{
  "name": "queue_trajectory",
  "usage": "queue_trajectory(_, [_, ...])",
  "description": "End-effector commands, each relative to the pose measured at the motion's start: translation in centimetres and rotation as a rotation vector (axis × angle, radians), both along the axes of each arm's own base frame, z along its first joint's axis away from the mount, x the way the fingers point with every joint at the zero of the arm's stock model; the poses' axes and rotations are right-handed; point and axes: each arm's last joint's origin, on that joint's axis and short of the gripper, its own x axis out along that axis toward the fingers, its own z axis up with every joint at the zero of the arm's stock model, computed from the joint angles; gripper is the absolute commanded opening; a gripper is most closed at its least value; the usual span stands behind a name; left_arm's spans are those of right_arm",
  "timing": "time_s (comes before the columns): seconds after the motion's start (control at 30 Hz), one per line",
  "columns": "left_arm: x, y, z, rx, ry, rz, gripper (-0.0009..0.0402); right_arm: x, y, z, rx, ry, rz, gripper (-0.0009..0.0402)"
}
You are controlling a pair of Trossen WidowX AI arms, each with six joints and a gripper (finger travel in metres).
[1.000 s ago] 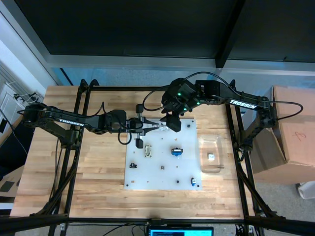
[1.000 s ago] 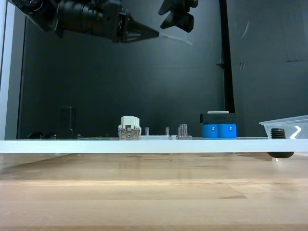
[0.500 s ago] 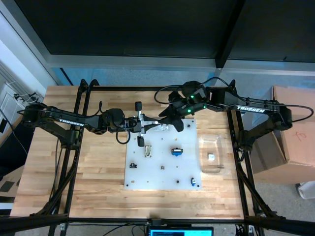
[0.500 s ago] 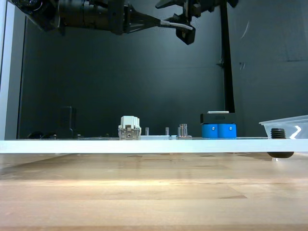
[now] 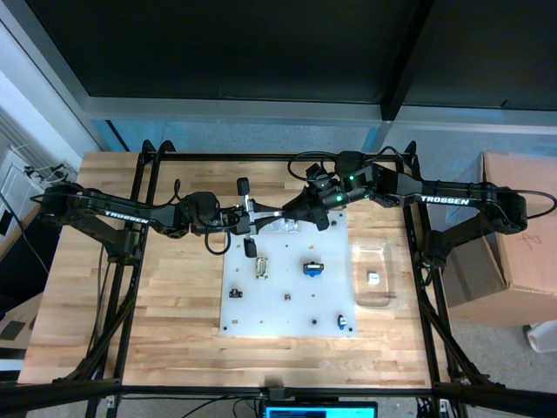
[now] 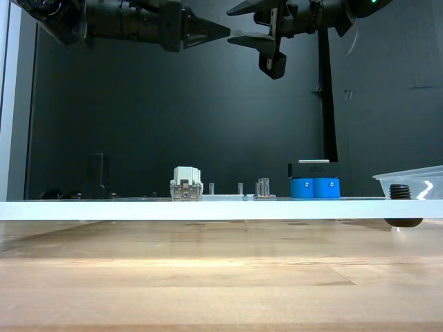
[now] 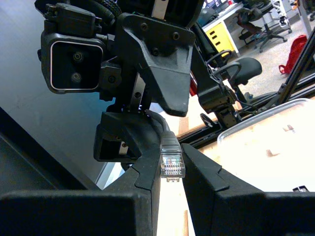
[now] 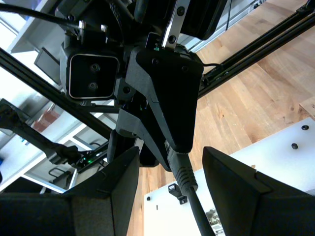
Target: Pick the RJ45 connector and install on the taskboard
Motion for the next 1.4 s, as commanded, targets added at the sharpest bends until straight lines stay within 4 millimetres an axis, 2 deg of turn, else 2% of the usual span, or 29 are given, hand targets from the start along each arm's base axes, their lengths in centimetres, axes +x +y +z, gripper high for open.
queue_trajectory(0.03, [-0.01, 0.05, 0.09, 0.005, -0.007, 0.018, 0.0000, 0.00, -0.03, -0.13, 0.021, 0.008, -0.015, 0.0156])
queue_trajectory(0.8, [-0.01, 0.05, 0.13, 0.012, -0.010, 0.019, 0.0000, 0.00, -0.10, -0.27, 0.024, 0.017, -0.044, 0.0002])
queue_trajectory(1.0, [-0.01, 0.06, 0.16, 0.012, -0.013, 0.021, 0.0006, -0.02, -0.09, -0.47, 0.026, 0.023, -0.041, 0.0003])
queue_trajectory(1.13, [-0.01, 0.05, 0.17, 0.008, -0.015, 0.018, 0.0031, -0.09, -0.06, -0.80, 0.029, 0.033, -0.037, 0.0001])
queue_trajectory(1.4, [-0.04, 0.05, 0.24, -0.075, -0.035, 0.017, 0.0141, -0.73, 0.10, -0.81, -0.008, 0.025, -0.026, 0.0000])
